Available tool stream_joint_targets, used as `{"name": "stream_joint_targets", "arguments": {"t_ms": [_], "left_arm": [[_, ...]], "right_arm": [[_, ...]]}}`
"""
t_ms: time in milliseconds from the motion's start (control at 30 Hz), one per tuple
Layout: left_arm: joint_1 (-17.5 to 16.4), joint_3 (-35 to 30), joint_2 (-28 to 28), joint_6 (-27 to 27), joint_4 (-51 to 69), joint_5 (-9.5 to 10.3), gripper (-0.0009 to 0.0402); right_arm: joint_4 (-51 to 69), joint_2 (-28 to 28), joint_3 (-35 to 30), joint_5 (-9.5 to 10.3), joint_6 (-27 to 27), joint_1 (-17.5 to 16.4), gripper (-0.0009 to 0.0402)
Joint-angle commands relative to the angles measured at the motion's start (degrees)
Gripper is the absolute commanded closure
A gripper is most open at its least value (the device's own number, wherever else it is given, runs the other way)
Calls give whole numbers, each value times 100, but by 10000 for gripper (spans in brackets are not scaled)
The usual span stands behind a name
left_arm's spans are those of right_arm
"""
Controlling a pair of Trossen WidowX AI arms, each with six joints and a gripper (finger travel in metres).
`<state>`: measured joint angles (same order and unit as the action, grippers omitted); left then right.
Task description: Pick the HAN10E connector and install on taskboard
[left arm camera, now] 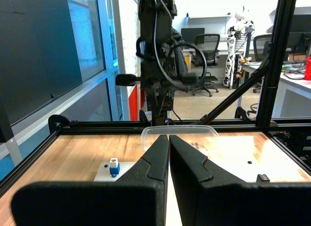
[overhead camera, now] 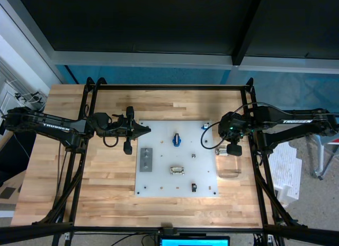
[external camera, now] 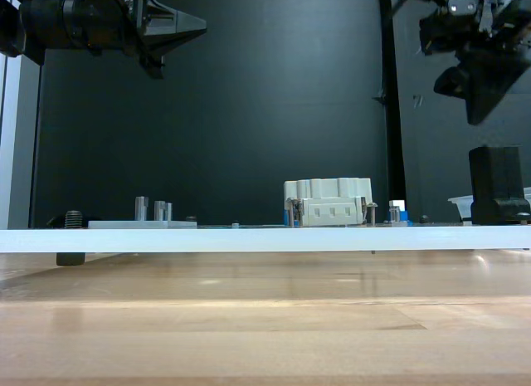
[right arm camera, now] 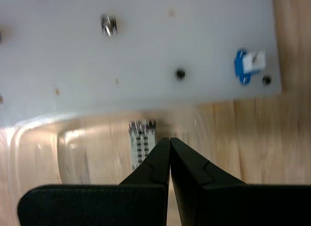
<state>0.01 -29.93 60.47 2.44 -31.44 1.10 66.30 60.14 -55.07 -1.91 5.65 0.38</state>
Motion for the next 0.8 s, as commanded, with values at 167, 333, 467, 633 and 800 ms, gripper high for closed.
{"name": "stream_joint_targets", "arguments": {"t_ms": [167, 333, 467, 633, 800], "left_arm": [[0, -2, 0, 2, 0, -2, 392], [0, -2, 2, 2, 0, -2, 392], [0, -2, 2, 2, -2, -2, 392], [0, -2, 0, 2, 4, -2, 392], [0, -2, 2, 2, 7, -2, 392]], "right_arm": [[254, 398, 24, -22, 9, -238, 392], [258, 503, 107, -129, 177, -341, 368], [155, 483, 302, -160, 461, -367, 316], [70, 487, 448, -162, 466, -529, 239], [-142, 490, 625, -157, 446, -621, 171]]}}
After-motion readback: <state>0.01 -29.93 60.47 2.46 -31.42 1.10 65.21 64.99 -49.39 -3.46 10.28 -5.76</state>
